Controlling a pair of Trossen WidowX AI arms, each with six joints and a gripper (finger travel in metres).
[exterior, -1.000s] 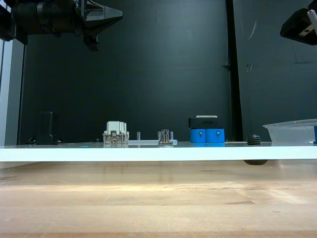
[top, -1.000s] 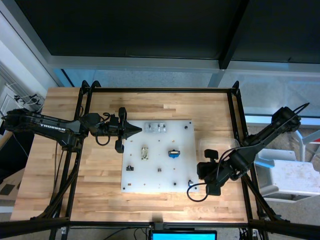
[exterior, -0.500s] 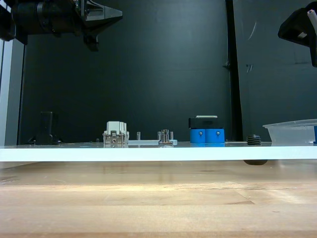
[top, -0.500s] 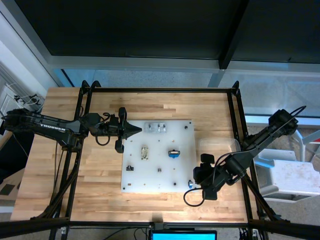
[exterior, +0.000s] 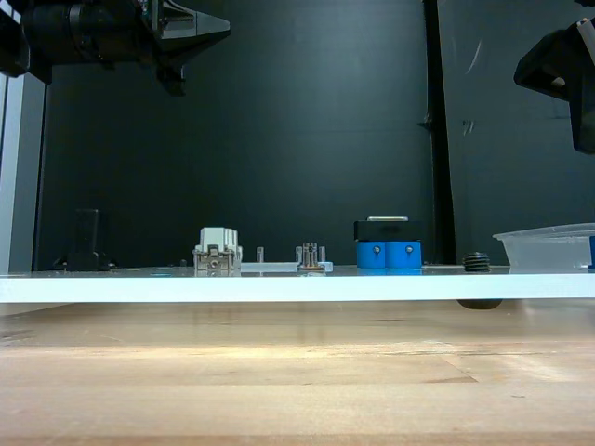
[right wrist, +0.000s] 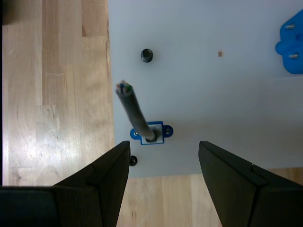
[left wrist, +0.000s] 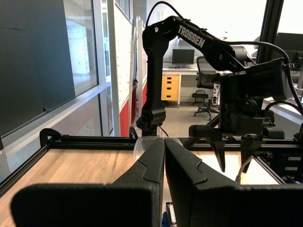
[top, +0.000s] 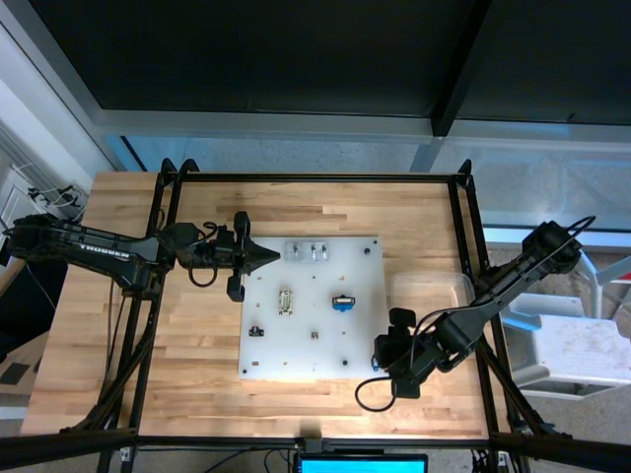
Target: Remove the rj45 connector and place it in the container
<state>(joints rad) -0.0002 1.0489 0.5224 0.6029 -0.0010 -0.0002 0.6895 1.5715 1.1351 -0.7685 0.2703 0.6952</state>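
The rj45 connector (right wrist: 150, 135) sits plugged into a small blue-framed socket near the white board's (top: 266, 335) front right corner, with a short grey cable stub (right wrist: 135, 111) rising from it. My right gripper (right wrist: 163, 144) hovers open above it, one finger to each side and neither touching. In the high view this gripper (top: 385, 357) covers that corner and hides the connector. The container (top: 431, 289), a clear tub, stands just right of the board and also shows in the low view (exterior: 548, 243). My left gripper (top: 271, 256) hangs shut over the board's far left edge.
On the board stand a blue-and-black block (top: 341, 303), a silver metal connector (top: 286, 302), small fittings at the far edge (top: 308, 251) and a black knob (right wrist: 147, 55). A black frame (top: 463, 236) rings the wooden table.
My right gripper has moved nearer and leftward, from beside the container to above the board's front right corner. The left arm has not moved.
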